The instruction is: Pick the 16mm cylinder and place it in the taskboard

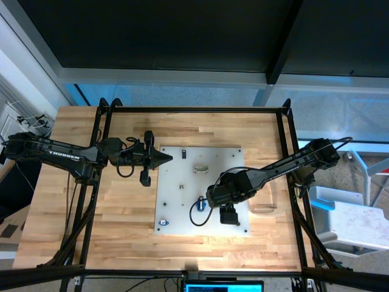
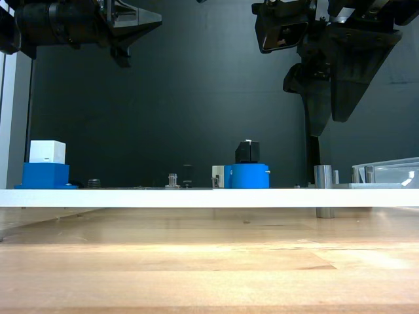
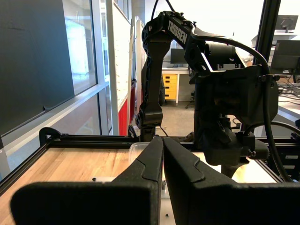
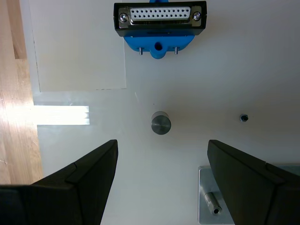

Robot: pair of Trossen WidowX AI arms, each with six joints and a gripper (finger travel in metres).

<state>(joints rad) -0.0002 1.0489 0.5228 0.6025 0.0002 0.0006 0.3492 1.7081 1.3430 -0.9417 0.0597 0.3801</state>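
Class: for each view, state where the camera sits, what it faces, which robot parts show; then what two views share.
High: above near edge, down onto taskboard; left gripper at its left edge, right gripper over it.
Low: table height, level along board; grippers overhead.
Left wrist: across at right arm; shut fingers.
Right wrist: straight down at 16mm cylinder; open fingers.
Shared: cylinder, low and right wrist.

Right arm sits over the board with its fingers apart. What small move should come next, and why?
Probably lift the right gripper straight up and clear. It is open above the taskboard, and the 16mm cylinder stands upright on it below, touching neither finger, so it looks already placed. The left gripper is shut, parked at the board's left edge.
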